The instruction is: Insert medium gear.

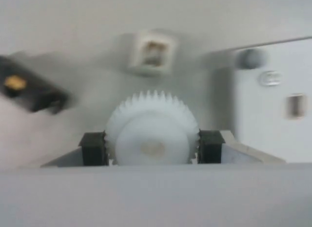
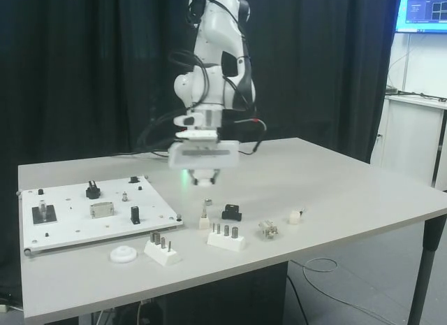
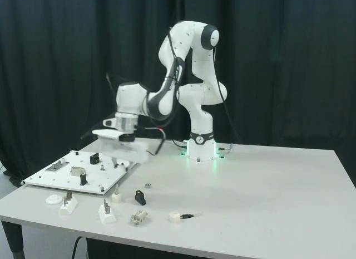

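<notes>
In the wrist view a white toothed gear (image 1: 152, 134) sits between my two black finger pads (image 1: 93, 149), held by its hub, so my gripper (image 1: 152, 147) is shut on it. From the first room view the gripper (image 2: 204, 175) hangs above the table, just off the near right corner of the white board (image 2: 70, 224), with the gear under the hand. The second room view places the hand (image 3: 122, 154) over the board's (image 3: 53, 180) right edge. Below it the wrist view shows the board's edge (image 1: 273, 119) and a small white block with a peg (image 1: 153, 53).
A second white gear (image 2: 122, 254) lies on the table in front of the board. Two white peg holders (image 2: 161, 249) (image 2: 225, 237), a black part (image 2: 231, 214), a metal connector (image 2: 268, 229) and a small white plug (image 2: 295, 216) lie near the front edge.
</notes>
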